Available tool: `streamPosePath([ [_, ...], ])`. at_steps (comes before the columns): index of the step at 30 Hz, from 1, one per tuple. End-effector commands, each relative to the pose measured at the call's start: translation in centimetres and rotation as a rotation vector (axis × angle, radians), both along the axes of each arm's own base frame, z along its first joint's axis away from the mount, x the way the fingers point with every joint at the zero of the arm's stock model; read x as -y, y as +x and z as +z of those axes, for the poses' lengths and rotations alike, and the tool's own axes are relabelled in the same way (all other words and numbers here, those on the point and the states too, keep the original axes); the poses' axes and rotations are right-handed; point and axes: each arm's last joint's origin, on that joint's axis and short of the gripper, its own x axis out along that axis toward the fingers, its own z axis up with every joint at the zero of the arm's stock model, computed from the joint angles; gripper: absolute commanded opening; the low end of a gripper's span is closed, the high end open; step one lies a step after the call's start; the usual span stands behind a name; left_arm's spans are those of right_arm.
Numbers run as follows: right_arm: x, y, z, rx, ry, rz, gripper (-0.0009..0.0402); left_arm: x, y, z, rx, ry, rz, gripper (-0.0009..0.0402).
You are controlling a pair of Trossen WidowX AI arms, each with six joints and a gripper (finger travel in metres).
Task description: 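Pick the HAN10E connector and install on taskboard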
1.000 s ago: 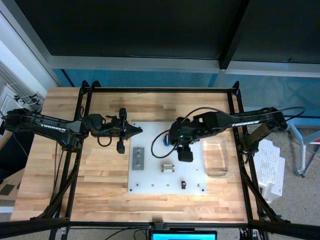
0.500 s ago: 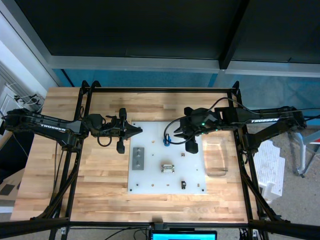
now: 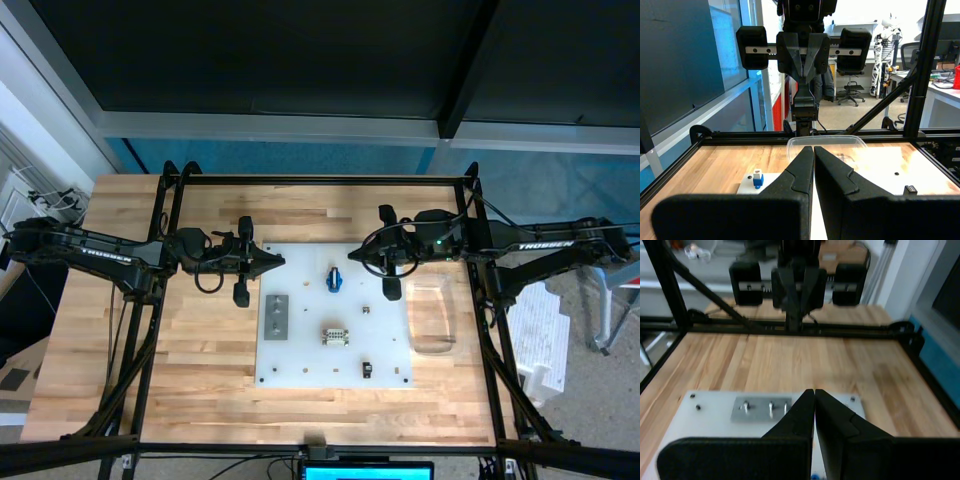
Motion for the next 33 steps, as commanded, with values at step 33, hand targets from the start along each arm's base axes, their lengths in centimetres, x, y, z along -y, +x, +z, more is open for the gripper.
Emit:
streamPosePath([
  [33,0.9,-2.1,-5.4,0.292,0.144,0.0,0.0,0.0,0.0,0.0,0.001,0.0,0.0,0.0001],
])
